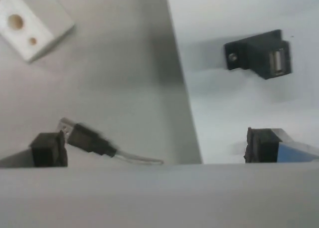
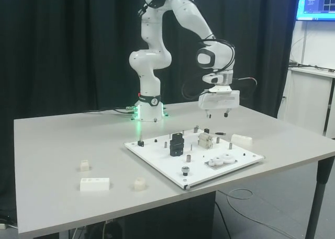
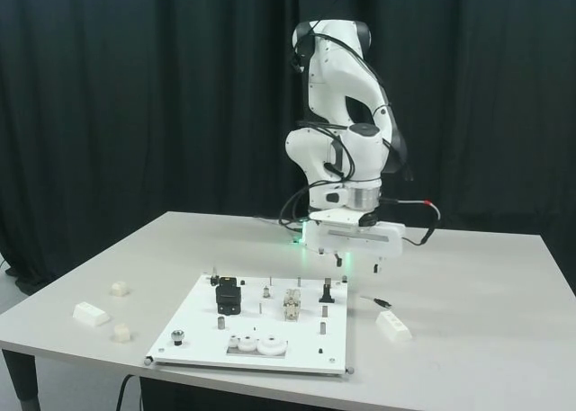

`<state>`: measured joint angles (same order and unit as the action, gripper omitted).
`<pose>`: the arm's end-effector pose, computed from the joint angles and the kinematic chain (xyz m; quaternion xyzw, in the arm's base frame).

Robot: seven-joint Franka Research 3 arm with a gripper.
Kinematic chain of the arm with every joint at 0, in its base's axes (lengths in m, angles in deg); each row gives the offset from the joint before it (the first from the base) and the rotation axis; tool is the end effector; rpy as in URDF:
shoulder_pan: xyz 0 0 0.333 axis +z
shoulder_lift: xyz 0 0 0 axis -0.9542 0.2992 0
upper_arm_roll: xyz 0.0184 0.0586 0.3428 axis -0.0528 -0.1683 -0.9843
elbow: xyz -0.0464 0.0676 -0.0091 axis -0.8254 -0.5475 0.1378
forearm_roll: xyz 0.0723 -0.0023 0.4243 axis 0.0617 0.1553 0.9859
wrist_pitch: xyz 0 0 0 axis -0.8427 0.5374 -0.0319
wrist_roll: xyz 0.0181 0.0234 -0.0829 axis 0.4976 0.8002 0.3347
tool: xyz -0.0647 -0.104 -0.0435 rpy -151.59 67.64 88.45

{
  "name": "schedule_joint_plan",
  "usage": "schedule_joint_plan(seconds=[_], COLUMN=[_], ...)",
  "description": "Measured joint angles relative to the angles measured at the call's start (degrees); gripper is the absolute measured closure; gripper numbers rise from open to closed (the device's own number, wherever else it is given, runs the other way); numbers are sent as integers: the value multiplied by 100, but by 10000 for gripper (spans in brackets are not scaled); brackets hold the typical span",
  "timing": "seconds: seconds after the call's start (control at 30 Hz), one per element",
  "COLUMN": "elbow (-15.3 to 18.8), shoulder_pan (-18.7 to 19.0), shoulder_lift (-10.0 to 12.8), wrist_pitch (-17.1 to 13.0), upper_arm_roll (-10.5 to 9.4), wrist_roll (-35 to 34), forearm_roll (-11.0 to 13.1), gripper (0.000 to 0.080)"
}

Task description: Remove D-SUB.

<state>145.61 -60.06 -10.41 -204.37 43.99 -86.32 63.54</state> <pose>0.4507 0.1631 0.2542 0.9029 -0.4295 0.0053 0.0179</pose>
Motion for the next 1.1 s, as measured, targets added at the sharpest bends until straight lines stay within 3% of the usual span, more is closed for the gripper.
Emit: schedule_joint_plan(seconds=[0.3,1.1], elbow=[8,-92], shoulder_pan=[-219,-278], shoulder_lift=[29,35], wrist_pitch=[28,-5], upper_arm_roll=[5,-67], wrist_roll=[-20,-70], forearm_roll=[-215,-224], gripper=[3,3])
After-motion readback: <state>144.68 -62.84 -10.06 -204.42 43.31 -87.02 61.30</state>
